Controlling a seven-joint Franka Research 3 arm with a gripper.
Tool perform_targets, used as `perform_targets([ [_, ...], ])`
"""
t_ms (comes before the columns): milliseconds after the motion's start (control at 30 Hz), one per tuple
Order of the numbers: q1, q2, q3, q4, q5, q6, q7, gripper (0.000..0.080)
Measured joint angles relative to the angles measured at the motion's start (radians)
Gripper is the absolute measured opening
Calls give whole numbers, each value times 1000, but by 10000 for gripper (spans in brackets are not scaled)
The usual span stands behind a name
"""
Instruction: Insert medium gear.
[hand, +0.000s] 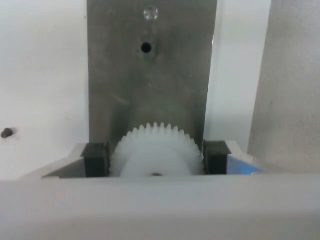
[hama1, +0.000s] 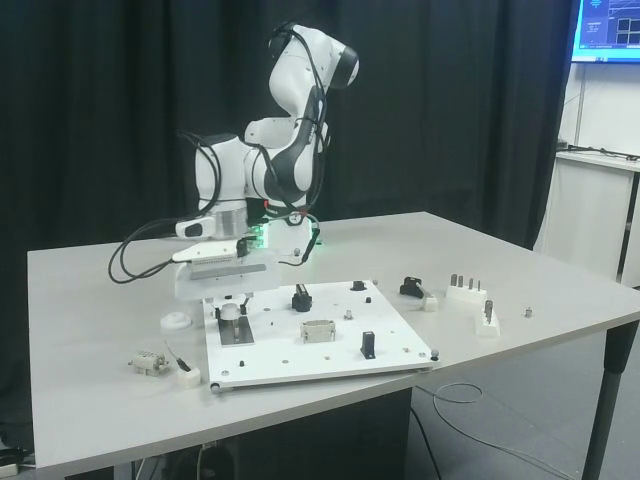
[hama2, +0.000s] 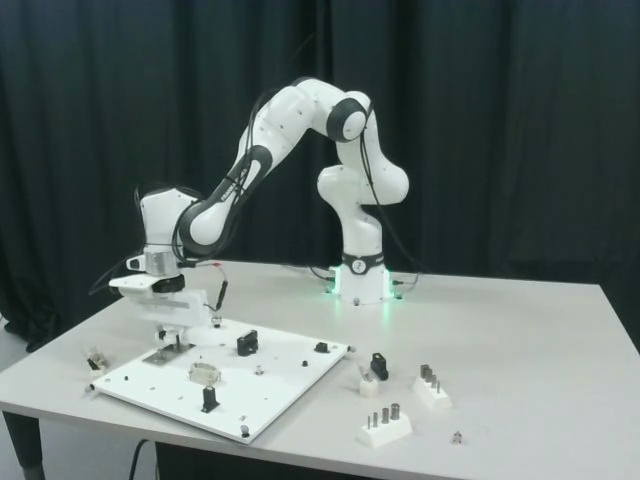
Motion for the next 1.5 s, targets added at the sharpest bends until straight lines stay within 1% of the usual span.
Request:
perform_targets([
  [400, 20, -25, 5, -43, 0, 57, 0, 399],
  [700, 30, -27, 5, -55, 1, 87, 0, 399],
  [1033, 31, -28, 5, -60, 2, 105, 0, 399],
  [1500, 30, -34, 4, -69, 2, 105, 0, 399],
])
